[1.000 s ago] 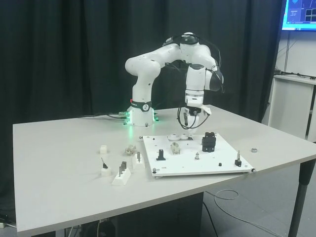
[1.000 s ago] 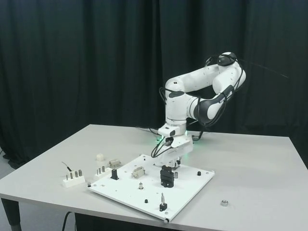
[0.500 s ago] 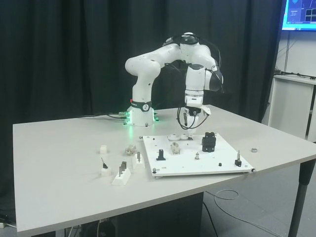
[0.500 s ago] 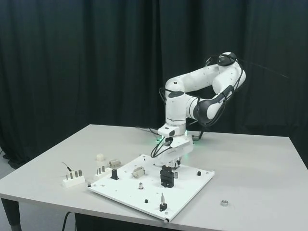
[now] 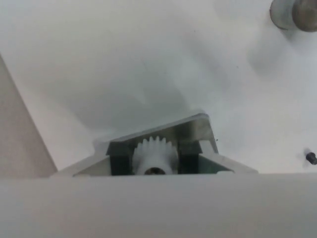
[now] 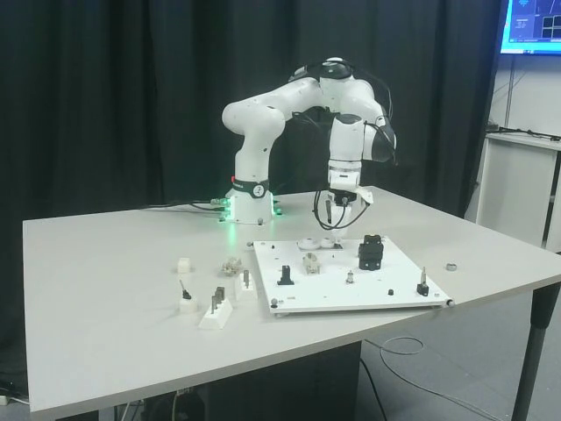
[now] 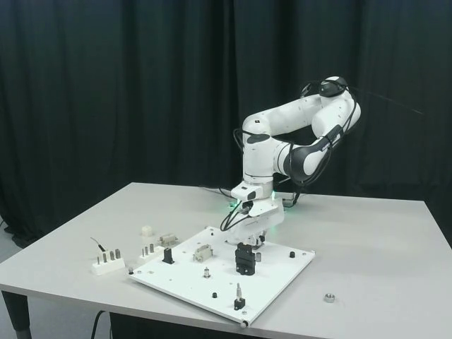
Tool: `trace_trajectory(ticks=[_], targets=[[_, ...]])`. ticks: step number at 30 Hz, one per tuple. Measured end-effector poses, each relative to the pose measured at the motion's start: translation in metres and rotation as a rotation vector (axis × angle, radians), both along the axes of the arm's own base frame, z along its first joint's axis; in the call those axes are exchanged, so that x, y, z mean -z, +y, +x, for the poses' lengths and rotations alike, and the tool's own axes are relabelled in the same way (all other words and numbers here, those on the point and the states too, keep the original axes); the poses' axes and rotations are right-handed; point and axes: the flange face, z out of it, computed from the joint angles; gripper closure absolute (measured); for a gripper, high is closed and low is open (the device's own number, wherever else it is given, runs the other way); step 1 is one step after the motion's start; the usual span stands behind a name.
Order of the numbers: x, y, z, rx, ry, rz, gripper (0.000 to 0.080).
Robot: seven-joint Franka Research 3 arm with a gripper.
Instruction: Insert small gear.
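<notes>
A small white gear (image 5: 154, 156) with fine teeth sits between my black finger pads (image 5: 188, 156), and the gripper (image 5: 154, 164) is shut on it. It hangs over the far part of the white board (image 5: 148, 59). In the first room view the gripper (image 6: 338, 213) points down a little above the board's (image 6: 351, 294) back edge, over white gear mounts (image 6: 317, 243). In the second room view the gripper (image 7: 252, 236) is just behind a black block (image 7: 245, 259). The gear is too small to make out in both room views.
The board carries the black block (image 6: 370, 252), a black bracket (image 6: 285, 275) and upright pegs (image 6: 422, 282). A metal peg (image 5: 290, 12) shows in the wrist view. White fixtures (image 6: 215, 311) and a small white cube (image 6: 184, 263) lie left of the board. A nut (image 6: 452, 264) lies on the table to its right.
The gripper has risen slightly above the board's back edge, still shut on the gear. Nothing on the table has moved.
</notes>
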Motion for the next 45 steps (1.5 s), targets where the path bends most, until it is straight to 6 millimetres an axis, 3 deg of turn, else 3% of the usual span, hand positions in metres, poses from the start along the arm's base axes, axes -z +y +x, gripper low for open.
trace_trajectory(ticks=[10, 11, 12, 13, 17, 18, 28, 45], targets=[[-0.003, 0.004, 0.001, 0.053, 0.003, 0.0, 0.0585], [-0.004, 0.005, 0.001, 0.057, 0.004, -0.001, 0.0332], [-0.005, 0.006, 0.001, 0.063, 0.006, -0.001, 0.0332], [-0.007, 0.007, 0.001, 0.069, 0.007, -0.002, 0.0072], [-0.015, 0.011, 0.0, 0.109, 0.017, -0.011, 0.0072], [-0.017, 0.012, -0.001, 0.124, 0.022, -0.013, 0.0019], [-0.034, 0.022, -0.007, 0.269, 0.052, -0.055, 0.0006], [-0.024, 0.031, -0.017, 0.317, 0.071, -0.074, 0.0003]])
